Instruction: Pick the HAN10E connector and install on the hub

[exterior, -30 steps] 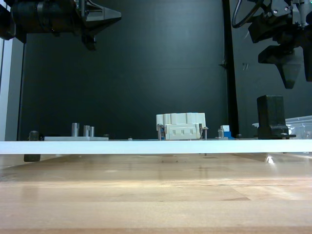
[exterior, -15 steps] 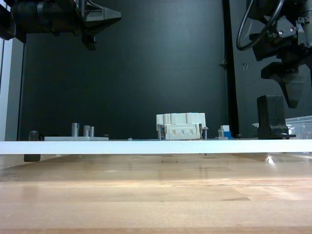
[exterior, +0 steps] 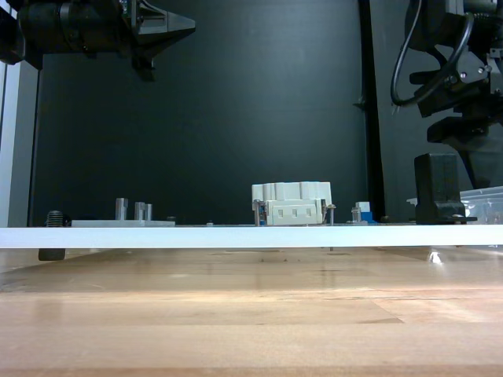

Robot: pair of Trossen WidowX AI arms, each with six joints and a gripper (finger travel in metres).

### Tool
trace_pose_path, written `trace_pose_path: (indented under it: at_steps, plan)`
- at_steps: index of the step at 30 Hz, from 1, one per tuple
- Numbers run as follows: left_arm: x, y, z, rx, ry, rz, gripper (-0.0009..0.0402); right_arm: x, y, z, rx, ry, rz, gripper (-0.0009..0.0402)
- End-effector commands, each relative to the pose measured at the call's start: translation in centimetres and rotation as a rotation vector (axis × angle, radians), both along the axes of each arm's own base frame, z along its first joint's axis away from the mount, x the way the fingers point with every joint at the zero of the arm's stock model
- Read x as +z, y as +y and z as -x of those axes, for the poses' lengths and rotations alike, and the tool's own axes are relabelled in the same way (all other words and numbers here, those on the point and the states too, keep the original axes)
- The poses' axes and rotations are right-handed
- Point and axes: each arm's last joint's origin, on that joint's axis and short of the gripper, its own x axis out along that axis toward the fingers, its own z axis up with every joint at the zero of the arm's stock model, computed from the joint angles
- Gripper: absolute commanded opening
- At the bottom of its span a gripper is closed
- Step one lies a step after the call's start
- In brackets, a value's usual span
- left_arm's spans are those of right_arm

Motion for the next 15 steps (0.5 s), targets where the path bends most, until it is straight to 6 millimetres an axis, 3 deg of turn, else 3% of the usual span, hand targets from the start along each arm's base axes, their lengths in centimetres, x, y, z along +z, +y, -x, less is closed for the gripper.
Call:
trace_pose_path:
  at_steps: [1, 15]
  plan:
    - [0.0, 0.0, 0.0, 0.000, 0.000, 0.000, 0.0000, -0.4, 0.0, 0.1, 0.000, -0.004, -0.002, 0.0238]
    - [0.0, 0.0, 0.0, 0.000, 0.000, 0.000, 0.0000, -1.5, 0.2, 0.4, 0.004, -0.005, -0.003, 0.0249]
